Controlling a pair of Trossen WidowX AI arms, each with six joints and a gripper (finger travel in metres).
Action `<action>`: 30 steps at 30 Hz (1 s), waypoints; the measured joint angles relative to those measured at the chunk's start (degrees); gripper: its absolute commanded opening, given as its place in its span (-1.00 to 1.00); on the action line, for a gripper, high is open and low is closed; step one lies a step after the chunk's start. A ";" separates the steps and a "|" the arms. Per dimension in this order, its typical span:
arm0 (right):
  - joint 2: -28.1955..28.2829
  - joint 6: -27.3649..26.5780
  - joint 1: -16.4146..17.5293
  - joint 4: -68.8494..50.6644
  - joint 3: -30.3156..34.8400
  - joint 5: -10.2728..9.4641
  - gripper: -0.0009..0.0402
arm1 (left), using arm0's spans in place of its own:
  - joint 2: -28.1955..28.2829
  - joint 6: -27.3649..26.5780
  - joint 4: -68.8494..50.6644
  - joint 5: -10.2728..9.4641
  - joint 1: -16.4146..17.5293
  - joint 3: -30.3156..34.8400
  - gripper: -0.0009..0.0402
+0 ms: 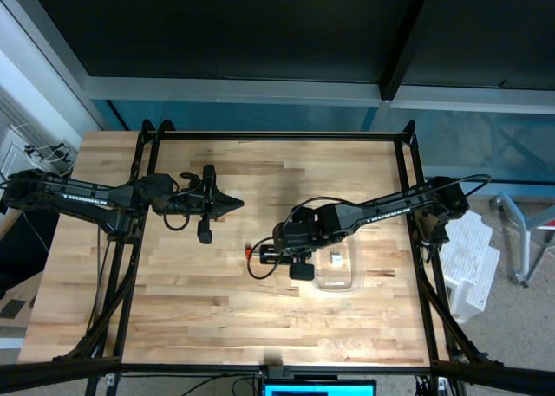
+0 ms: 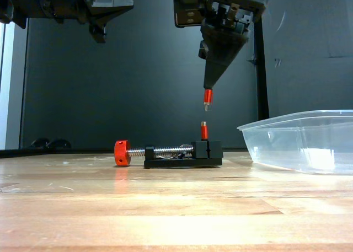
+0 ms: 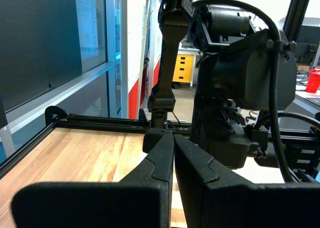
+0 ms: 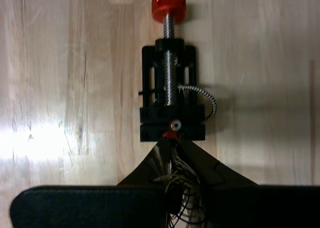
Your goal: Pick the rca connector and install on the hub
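**Connector hangs over hub socket, not yet touching**

I have the right tool (image 2: pixel 208 85) clamped on the rca connector (image 2: pixel 207 97), long axis vertical, tip down. The hub (image 2: pixel 182 154) lies on the worktop (image 2: pixel 165 208) right below. In the low view its upright red socket (image 2: pixel 204 131) sits a shade left of the tip. The left tool (image 1: pixel 227 204) is parked high, fingers together, well apart. Looks like a straight descent next.

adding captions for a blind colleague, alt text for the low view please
The right hand holds a small red plug just above the red post of a black block. The left hand hangs shut at upper left; a clear tray sits at right.
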 measured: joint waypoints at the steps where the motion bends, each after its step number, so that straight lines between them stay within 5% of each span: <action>1: 0.07 -0.11 -0.07 0.04 0.20 0.00 -0.96 | 0.00 0.00 0.00 0.02 0.00 0.00 -0.96; 30: 2.60 -0.22 -0.52 1.07 0.50 0.81 -0.96 | 0.00 0.00 0.00 0.02 0.00 0.00 -0.96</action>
